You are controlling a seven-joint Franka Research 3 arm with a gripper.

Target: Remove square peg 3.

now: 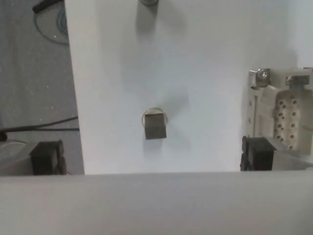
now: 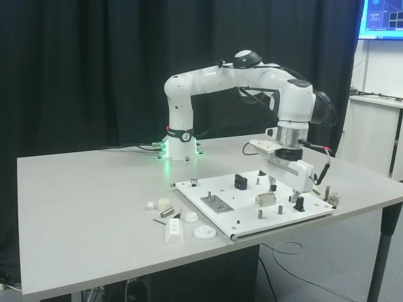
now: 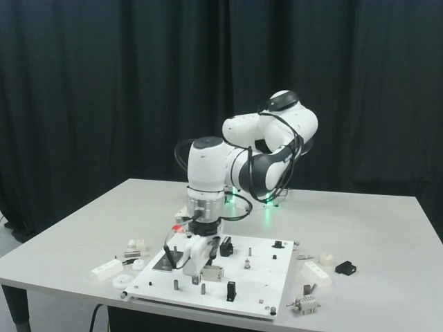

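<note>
In the wrist view a small grey square peg (image 1: pixel 155 126) stands upright in a round socket of the white board (image 1: pixel 205 73), right under the camera. A pale blurred band fills the lower part of that view and hides what lies below the peg. From the first room view my gripper (image 2: pixel 274 184) hangs low over the right half of the board (image 2: pixel 249 217), pointing down. The second room view puts the gripper (image 3: pixel 196 275) just above the board's front left area (image 3: pixel 266 277).
On the board near the peg sit a pale multi-pin connector (image 1: pixel 286 122), a black block (image 1: pixel 257 154) and another peg (image 1: pixel 148 2). Black cables (image 1: pixel 39 126) run off the board's side. Loose white parts (image 2: pixel 173 229) and a gear (image 2: pixel 203 233) lie on the table.
</note>
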